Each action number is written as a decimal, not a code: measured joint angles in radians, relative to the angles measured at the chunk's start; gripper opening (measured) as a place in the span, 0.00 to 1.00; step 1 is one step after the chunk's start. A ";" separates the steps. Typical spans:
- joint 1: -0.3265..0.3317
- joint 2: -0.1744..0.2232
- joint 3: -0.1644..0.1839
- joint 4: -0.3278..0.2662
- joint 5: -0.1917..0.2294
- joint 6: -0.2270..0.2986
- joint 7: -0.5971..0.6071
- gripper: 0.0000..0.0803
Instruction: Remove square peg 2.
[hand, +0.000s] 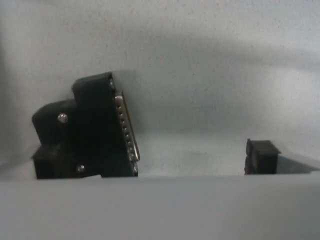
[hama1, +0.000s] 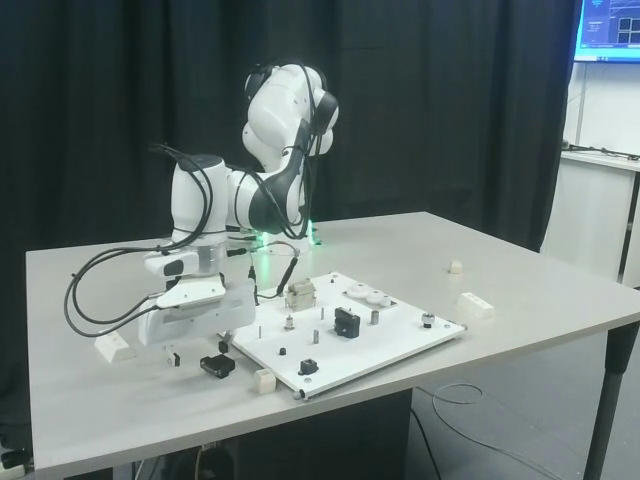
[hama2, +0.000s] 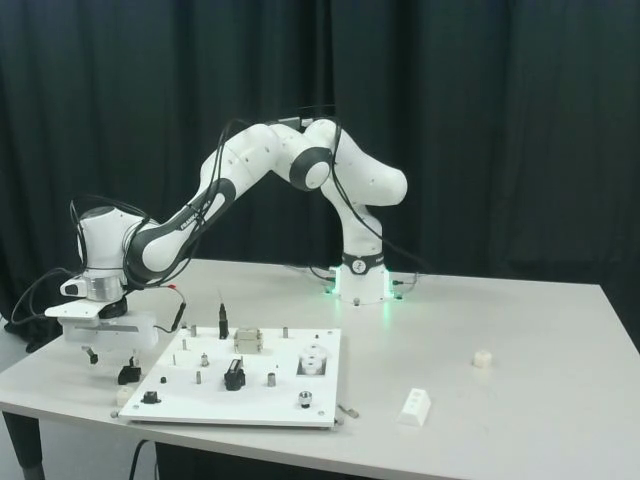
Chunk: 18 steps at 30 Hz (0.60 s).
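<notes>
tool (hama1: 175, 355) low over the table (hama1: 100, 420), off the side edge of the white board (hama1: 400, 338) and well clear of its pegs and posts; table's near edge is close on the first room view's camera side, with bare table between; black connector (hama1: 215, 365) lies on the table between tool and board, just beside the tool; in the wrist view the connector (hand: 90, 135) sits tilted, pin face slanted; small white cube (hama1: 263, 380) just off the board's near edge; square peg 2 (hama1: 113, 347), if that is the white block off the board, lies flat on the table, long axis level, not upright; it is just beside the tool, on the side away from the board, contact unclear; tool open or closed: cannot tell
</notes>
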<state>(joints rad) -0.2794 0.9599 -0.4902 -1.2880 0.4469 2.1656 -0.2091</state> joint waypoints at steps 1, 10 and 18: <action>0.000 0.000 0.000 0.001 0.000 -0.001 0.000 0.96; -0.001 0.002 0.000 0.009 0.000 -0.010 0.000 0.99; -0.002 0.002 0.000 0.011 0.000 -0.011 0.000 1.00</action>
<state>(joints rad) -0.2813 0.9620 -0.4902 -1.2773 0.4469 2.1547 -0.2091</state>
